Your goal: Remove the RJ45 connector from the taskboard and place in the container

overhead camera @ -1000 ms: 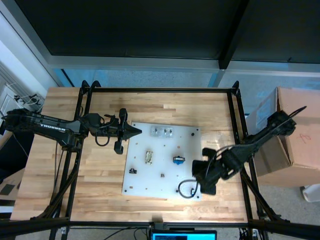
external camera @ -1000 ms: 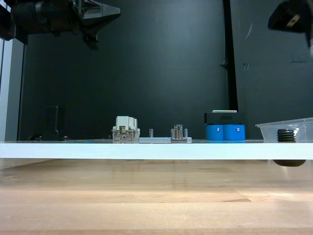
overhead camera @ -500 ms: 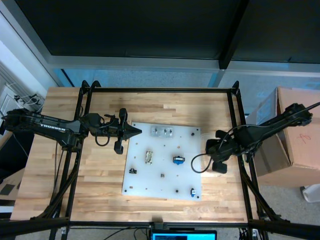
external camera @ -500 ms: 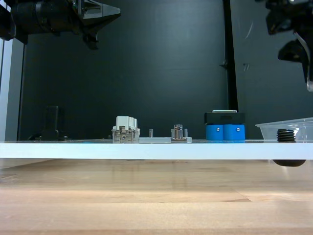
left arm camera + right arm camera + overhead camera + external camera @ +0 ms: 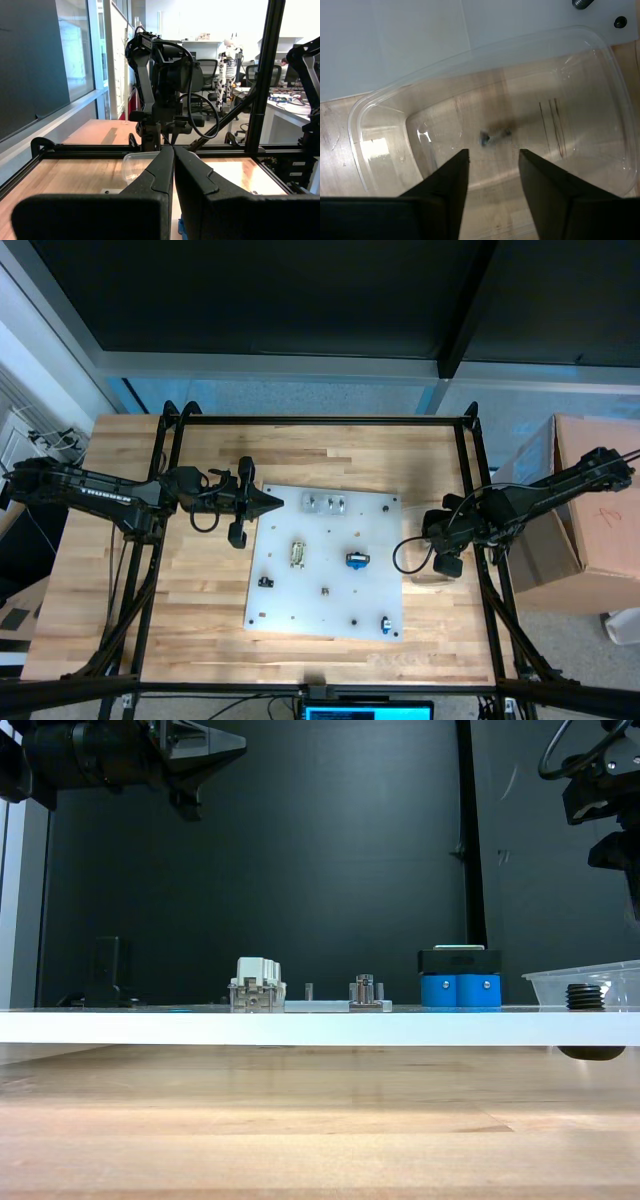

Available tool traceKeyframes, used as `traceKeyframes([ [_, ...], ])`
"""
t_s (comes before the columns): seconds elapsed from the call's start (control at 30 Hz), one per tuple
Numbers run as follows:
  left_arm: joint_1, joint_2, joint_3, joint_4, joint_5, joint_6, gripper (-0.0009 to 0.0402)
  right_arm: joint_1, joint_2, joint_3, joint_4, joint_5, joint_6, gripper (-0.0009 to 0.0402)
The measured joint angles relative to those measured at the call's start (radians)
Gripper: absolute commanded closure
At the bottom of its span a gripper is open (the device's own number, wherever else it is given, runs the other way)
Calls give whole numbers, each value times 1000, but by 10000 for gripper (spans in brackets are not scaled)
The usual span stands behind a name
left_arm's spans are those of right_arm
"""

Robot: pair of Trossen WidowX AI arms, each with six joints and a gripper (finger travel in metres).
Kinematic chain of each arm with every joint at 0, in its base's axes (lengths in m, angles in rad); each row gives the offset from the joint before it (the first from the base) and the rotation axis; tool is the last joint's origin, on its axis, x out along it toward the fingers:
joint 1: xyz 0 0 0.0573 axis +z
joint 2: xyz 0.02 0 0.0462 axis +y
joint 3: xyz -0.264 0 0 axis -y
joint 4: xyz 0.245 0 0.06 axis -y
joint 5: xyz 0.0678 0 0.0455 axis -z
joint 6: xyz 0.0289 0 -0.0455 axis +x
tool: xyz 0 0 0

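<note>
**Figure: both arms above the board, four views.** My left fingers (image 5: 268, 502) are pressed together tip to tip with nothing between them. They hang high over the wooden surface (image 5: 200, 590) at the far left edge of the white board (image 5: 310, 590), pointing toward the right arm. In the low view they sit well above every fitting on the board.

My right fingers (image 5: 447, 560) point down over the clear container (image 5: 380, 150), which rests on the surface just beside the board's right edge. They are spread wide and hold nothing, and the container's floor shows through the gap between them. A small grey piece (image 5: 492, 137) lies free on that floor beneath the gap, touching neither finger. It is too blurred for me to tell whether it is the RJ45 connector.

A small blue part (image 5: 386, 623) sits at the board's near right corner. I cannot tell whether it is the connector or only its seat.

Other fittings on the board:
- a blue block (image 5: 357, 560) near the middle
- a pale grey socket (image 5: 297, 554) to the left of the blue block
- a metal fitting (image 5: 325, 503) at the far edge
- a threaded bolt (image 5: 582, 4) close to the container's rim

A cardboard box (image 5: 590, 510) stands off the surface, behind the right arm.
</note>
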Motion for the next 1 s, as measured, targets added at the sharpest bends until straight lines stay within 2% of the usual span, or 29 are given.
traceKeyframes([
  [0.23,0,0,0,0,0,0,393,-2,0,1,0,0,-6,180],
  [0.47,0,0,0,0,0,0,393,-28,0,8,1,-3,-40,179],
  [0.7,0,0,0,0,0,0,393,-140,0,122,70,-3,-243,202],
  [0.87,0,0,0,0,0,0,393,-234,1,177,227,-4,-437,230],
  [1.0,0,0,0,0,0,0,393,-290,1,178,437,-64,-534,257],
])
